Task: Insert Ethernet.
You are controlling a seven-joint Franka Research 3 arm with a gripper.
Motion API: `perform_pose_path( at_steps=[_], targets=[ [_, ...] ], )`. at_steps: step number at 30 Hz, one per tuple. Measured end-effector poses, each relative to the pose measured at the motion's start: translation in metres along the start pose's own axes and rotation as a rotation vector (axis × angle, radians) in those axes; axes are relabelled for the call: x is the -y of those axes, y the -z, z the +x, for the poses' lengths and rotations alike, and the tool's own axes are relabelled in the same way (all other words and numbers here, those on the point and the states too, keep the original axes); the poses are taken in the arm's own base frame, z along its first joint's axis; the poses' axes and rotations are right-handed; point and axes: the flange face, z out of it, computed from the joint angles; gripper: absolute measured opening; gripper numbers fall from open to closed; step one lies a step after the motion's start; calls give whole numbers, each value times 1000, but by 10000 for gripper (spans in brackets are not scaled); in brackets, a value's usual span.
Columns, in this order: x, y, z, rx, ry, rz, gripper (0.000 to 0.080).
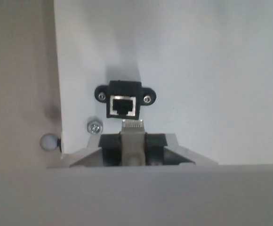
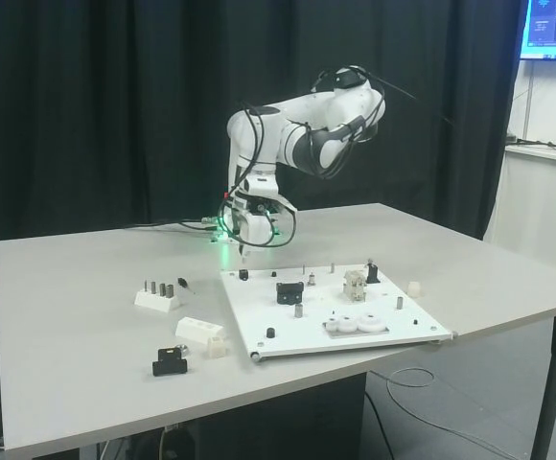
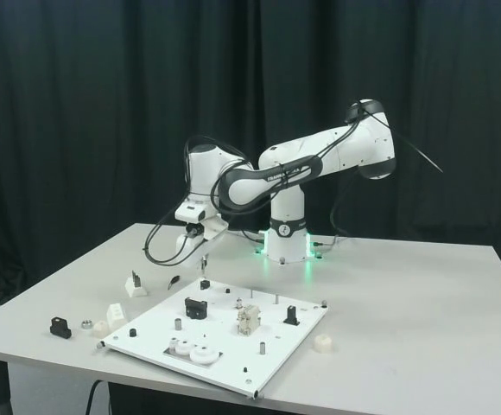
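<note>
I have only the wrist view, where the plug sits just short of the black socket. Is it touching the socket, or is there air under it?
Observer: Not touching. In the second room view the Ethernet plug hangs above the socket with a visible gap.
Operator: Is it over the socket, or off to one side?
Observer: In the first room view the gripper stands roughly straight above the socket, which sits near the corner of the white board closest to the arm's base.
Operator: Anything tall close by?
Observer: The nearest is a black block further in on the board, well apart from the gripper.
</note>
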Motion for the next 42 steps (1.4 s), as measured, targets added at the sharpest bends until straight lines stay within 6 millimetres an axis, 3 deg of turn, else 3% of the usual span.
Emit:
perform_pose_path(
  at_steps=[27, 42],
  targets=[
    [8, -23, -9, -14, -18, 32, 101],
    [7, -22, -9, -19, -22, 28, 101]
  ],
)
